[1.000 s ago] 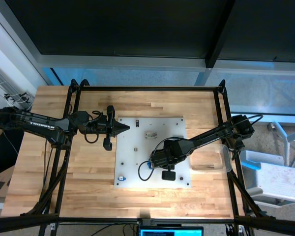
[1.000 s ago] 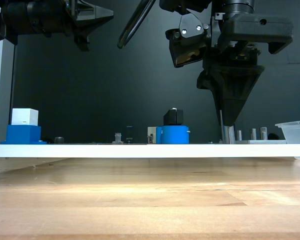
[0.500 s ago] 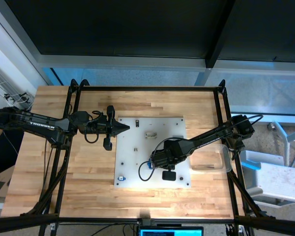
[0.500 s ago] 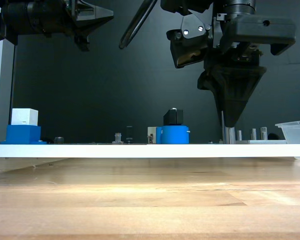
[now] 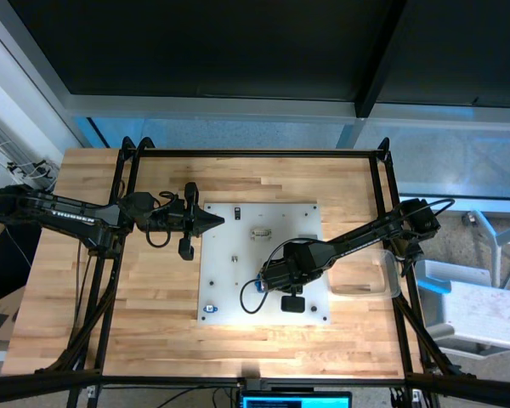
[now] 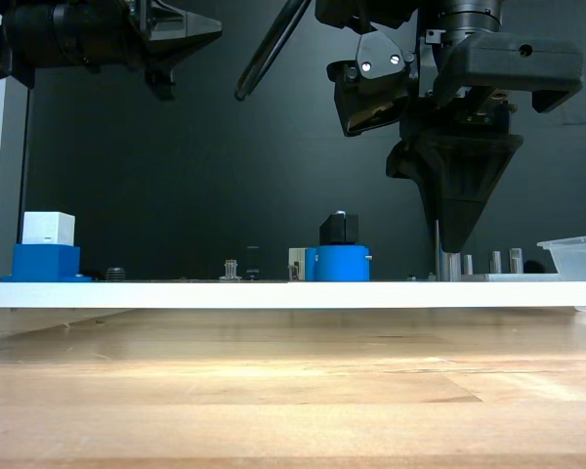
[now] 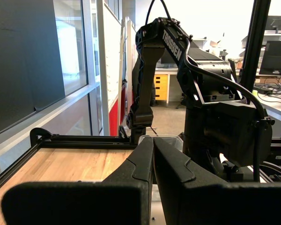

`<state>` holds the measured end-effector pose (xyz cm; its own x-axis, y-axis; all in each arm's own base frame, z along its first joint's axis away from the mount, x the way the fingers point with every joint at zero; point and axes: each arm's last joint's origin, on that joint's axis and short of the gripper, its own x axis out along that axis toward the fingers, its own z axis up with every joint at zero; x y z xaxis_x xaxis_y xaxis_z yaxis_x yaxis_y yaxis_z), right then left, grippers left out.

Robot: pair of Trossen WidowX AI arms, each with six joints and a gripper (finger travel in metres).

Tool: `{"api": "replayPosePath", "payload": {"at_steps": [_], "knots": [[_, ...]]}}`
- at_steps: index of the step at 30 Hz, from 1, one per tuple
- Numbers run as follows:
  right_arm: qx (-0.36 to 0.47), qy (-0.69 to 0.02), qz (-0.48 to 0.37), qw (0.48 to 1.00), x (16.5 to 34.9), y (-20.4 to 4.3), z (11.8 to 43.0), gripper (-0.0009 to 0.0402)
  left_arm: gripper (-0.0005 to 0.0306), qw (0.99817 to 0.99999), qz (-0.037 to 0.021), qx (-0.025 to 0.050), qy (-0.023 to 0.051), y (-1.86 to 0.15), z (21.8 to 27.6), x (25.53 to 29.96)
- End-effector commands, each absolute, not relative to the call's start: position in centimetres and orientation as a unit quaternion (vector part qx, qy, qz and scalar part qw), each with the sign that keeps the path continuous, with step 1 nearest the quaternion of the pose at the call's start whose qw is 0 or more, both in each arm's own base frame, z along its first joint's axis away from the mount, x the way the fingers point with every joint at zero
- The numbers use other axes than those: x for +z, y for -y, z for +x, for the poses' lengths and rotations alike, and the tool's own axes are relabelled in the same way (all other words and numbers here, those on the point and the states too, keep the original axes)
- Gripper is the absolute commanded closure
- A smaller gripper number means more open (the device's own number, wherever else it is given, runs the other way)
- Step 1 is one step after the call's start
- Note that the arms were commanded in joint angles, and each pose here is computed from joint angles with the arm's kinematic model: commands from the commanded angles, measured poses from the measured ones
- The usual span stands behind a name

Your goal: Pick the 16mm cylinder and place it in the taskboard

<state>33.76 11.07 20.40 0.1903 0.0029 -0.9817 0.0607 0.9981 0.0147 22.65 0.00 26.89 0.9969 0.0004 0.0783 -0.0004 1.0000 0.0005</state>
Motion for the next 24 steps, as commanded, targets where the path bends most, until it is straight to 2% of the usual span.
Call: {"api": "replayPosePath", "payload": {"at_steps": [1, 24], "knots": [[-0.017, -0.633, 0.024, 0.774, 20.4, -11.1, 33.8, 0.0366, 0.03, 0.99923, 0.0005, 0.0, 0.0392, 0.0, 22.65, 26.9], [-0.016, -0.635, 0.024, 0.772, 18.9, -11.2, 34.1, 0.0366, 0.03, 0.99923, 0.0003, 0.0002, 0.0392, 0.0, 22.65, 26.9]]}}
